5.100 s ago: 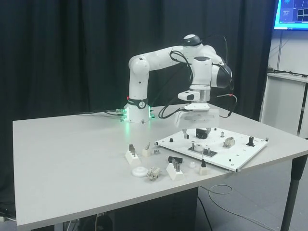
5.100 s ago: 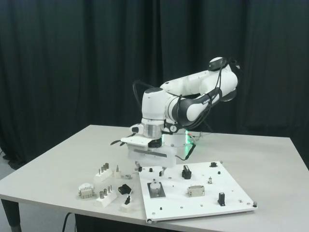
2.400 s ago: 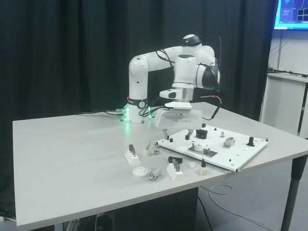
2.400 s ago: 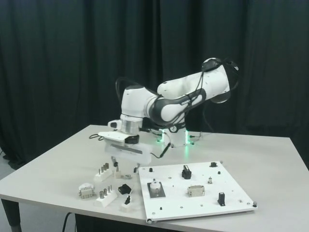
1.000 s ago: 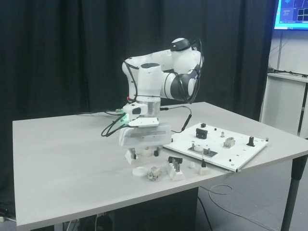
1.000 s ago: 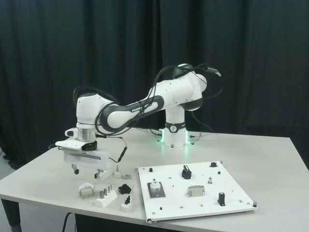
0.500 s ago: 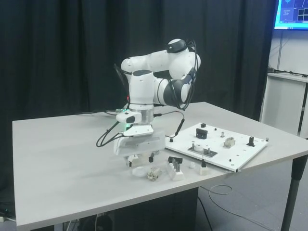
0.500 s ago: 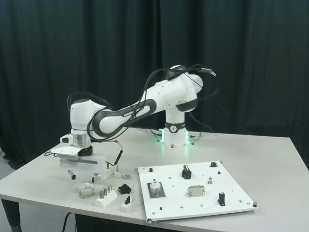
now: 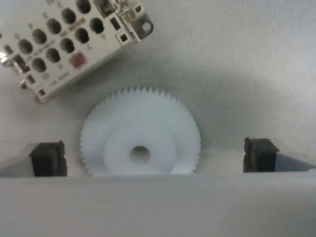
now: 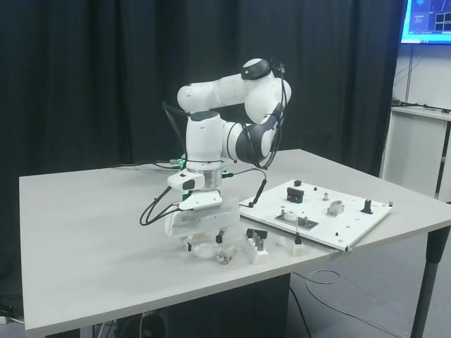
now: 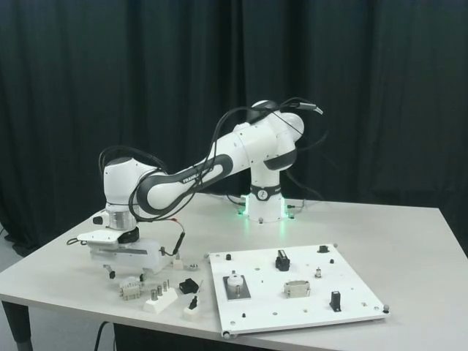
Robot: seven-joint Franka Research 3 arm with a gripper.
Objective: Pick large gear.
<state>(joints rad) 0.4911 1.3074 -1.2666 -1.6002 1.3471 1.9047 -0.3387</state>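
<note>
The large gear [image 9: 140, 143] is a flat white toothed disc with a centre hole, lying on the grey table. In the wrist view it sits between my two black fingertips [image 9: 48, 159], with a gap on each side. My gripper [image 9: 154, 156] is open and straddles the gear without touching it. In the first room view the gripper [image 10: 203, 245] hangs low over the gear [image 10: 204, 251] near the table's front edge. In the second room view the gripper [image 11: 124, 273] is just above the table and the hand hides the gear.
A grey multi-pin connector [image 9: 74, 42] lies close beside the gear, also seen in the room views [image 10: 224, 257] [image 11: 130, 291]. White pin blocks [image 10: 255, 250] [image 11: 159, 298] stand nearby. The white assembly board [image 10: 352, 225] [image 11: 292, 311] with small parts lies further along the table.
The arm swung away from above the white board to the table's front corner and came down. The gripper now sits low over the gear, lower than half a second ago.
</note>
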